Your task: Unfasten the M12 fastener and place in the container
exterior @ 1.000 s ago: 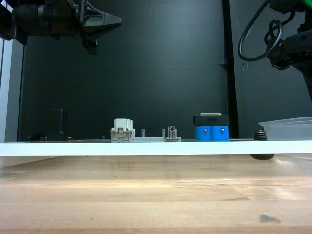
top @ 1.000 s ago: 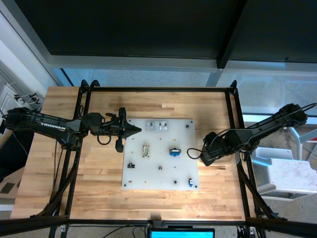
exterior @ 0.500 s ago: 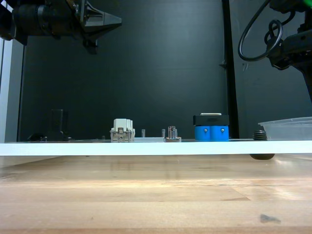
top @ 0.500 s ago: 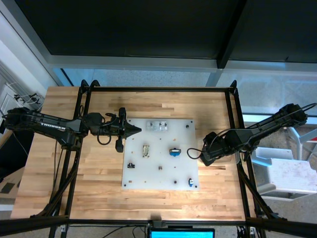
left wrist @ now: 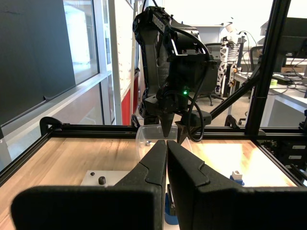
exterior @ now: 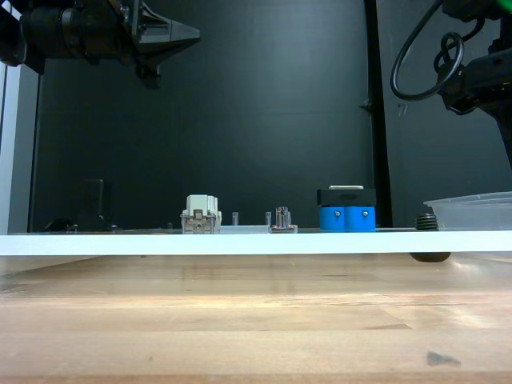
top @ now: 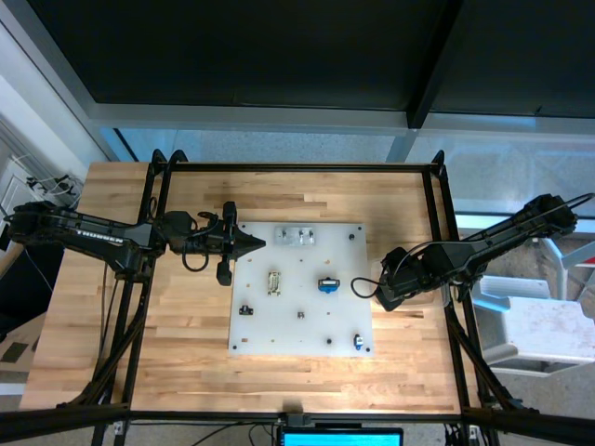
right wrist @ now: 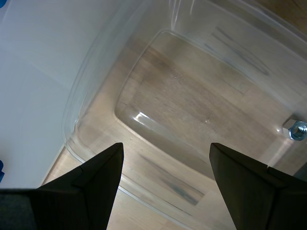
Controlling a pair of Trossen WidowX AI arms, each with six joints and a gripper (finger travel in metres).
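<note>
Glossy clear plastic container (right wrist: 182, 105), shiny metal nut (right wrist: 295, 129), matt white board (top: 279, 330)

High and low views shared the white board (top: 299, 268), from above and level. Along the left gripper (left wrist: 166, 143) one camera faced the right arm (left wrist: 172, 57); along the right gripper (right wrist: 165, 145) another looked close into the container (right wrist: 93, 67).
</note>
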